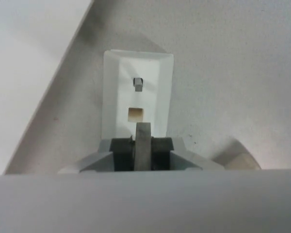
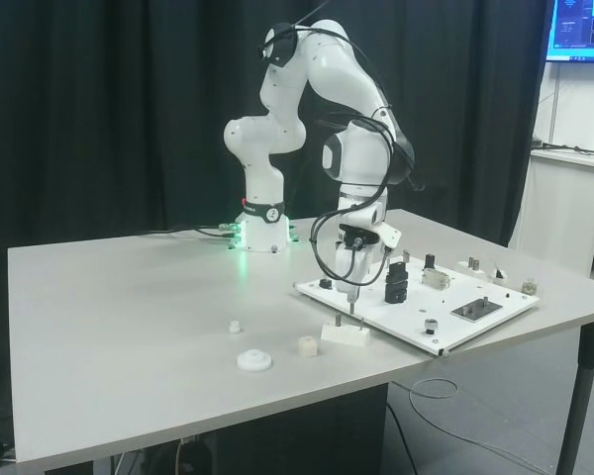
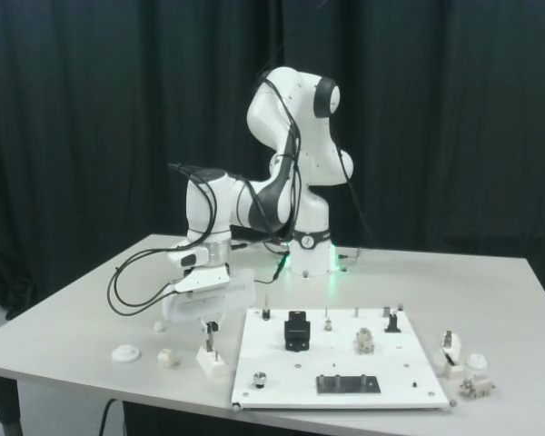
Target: Insert square peg 2.
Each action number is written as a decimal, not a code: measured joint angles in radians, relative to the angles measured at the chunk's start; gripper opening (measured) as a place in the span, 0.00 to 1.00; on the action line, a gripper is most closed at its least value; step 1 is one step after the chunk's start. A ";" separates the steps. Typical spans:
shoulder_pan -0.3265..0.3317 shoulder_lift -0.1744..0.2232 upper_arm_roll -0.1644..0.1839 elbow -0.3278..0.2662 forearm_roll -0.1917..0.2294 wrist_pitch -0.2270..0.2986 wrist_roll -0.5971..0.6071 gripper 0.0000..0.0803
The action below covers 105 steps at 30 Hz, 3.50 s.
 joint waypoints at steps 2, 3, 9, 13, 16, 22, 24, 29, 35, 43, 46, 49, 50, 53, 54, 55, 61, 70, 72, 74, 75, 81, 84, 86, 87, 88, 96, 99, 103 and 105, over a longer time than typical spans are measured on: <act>0.000 0.000 0.000 0.000 0.000 0.000 0.000 0.09; 0.000 0.000 0.000 0.000 0.000 0.000 0.000 0.09; 0.000 -0.002 0.000 0.000 0.000 -0.008 0.010 0.09; 0.001 -0.011 0.000 0.000 0.000 -0.041 0.040 0.09; 0.005 -0.022 0.000 0.000 0.000 -0.075 0.062 0.09; 0.020 -0.051 0.000 -0.004 0.000 -0.150 0.108 0.09; 0.027 -0.063 0.000 -0.009 0.000 -0.171 0.124 0.09; 0.049 -0.091 0.000 -0.030 0.000 -0.208 0.156 0.09; 0.075 -0.129 0.000 -0.077 -0.002 -0.219 0.199 0.09; 0.108 -0.184 0.000 -0.155 -0.008 -0.215 0.245 0.09; 0.121 -0.205 0.000 -0.187 -0.010 -0.209 0.269 0.09; 0.134 -0.224 0.000 -0.219 -0.014 -0.194 0.290 0.09; 0.138 -0.232 0.000 -0.231 -0.015 -0.186 0.297 0.09; 0.153 -0.252 0.000 -0.268 -0.017 -0.156 0.319 0.09; 0.158 -0.259 0.000 -0.282 -0.018 -0.144 0.327 0.09; 0.162 -0.265 0.000 -0.296 -0.018 -0.131 0.336 0.09; 0.191 -0.304 0.000 -0.378 -0.022 -0.049 0.398 0.09; 0.218 -0.340 0.000 -0.458 -0.036 0.032 0.505 0.09; 0.221 -0.343 0.000 -0.466 -0.042 0.037 0.535 0.09; 0.223 -0.345 0.000 -0.470 -0.047 0.039 0.565 0.09; 0.224 -0.345 0.000 -0.472 -0.050 0.040 0.581 0.09; 0.233 -0.349 0.000 -0.485 -0.071 0.049 0.667 0.09; 0.239 -0.352 0.001 -0.492 -0.074 0.063 0.695 0.09; 0.242 -0.354 0.001 -0.496 -0.074 0.072 0.708 0.09; 0.244 -0.355 0.001 -0.500 -0.074 0.080 0.712 0.09; 0.246 -0.356 0.002 -0.503 -0.074 0.087 0.718 0.09; 0.261 -0.367 0.002 -0.545 -0.074 0.154 0.751 0.09; 0.266 -0.371 0.003 -0.563 -0.074 0.178 0.764 0.09; 0.271 -0.372 0.005 -0.579 -0.073 0.201 0.777 0.09; 0.272 -0.372 0.006 -0.584 -0.073 0.208 0.780 0.09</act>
